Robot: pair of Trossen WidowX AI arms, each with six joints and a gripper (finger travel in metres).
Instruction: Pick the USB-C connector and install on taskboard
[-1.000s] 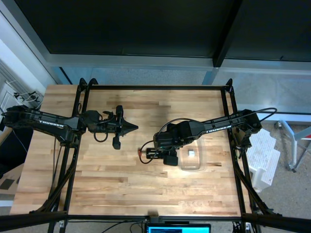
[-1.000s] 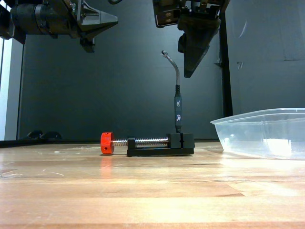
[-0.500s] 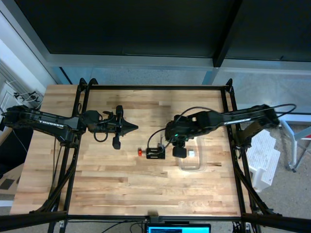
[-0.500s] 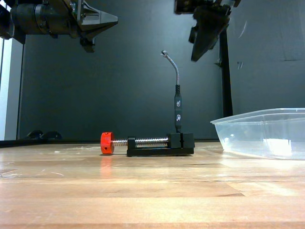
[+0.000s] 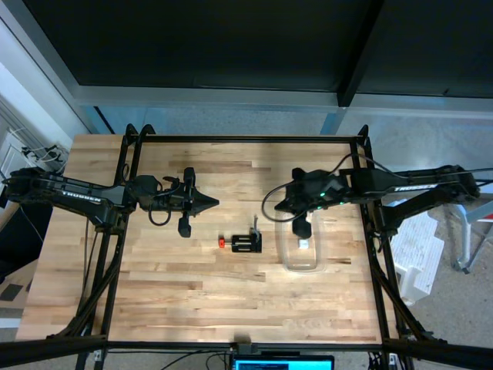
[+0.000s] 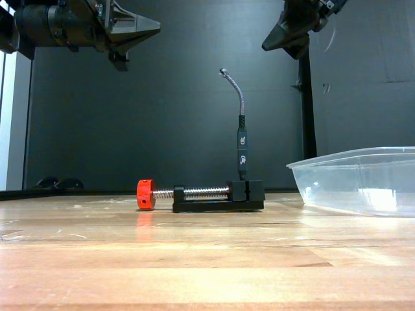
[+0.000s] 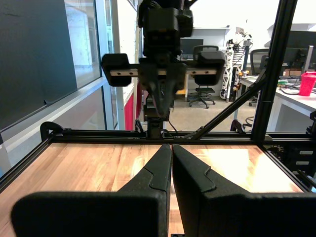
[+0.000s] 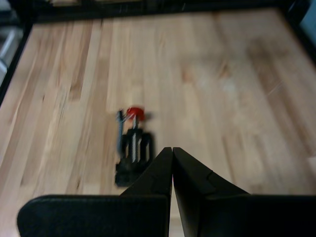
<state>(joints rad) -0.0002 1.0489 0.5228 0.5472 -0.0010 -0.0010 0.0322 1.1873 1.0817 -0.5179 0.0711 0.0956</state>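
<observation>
Here, left tool [image 5: 216, 203] pinched closed, empty, raised at 11 o'clock of the taskboard [image 5: 245, 243], right tool [image 5: 279, 206] likewise closed, empty, at 1 o'clock, USB-C connector [image 6: 241, 146] upright in taskboard on bench [image 5: 192, 293].

White TROSSEN lettering runs along the left arm [image 5: 75, 196]; white marks on the USB-C connector [image 6: 241, 148] are illegible.

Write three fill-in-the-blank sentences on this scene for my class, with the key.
The USB-C connector stands ____ in the taskboard. The left gripper, high above the table on the left, is ____. The right gripper, shut and high near the clear tray, holds ____.
Missing: upright; shut; nothing.
</observation>
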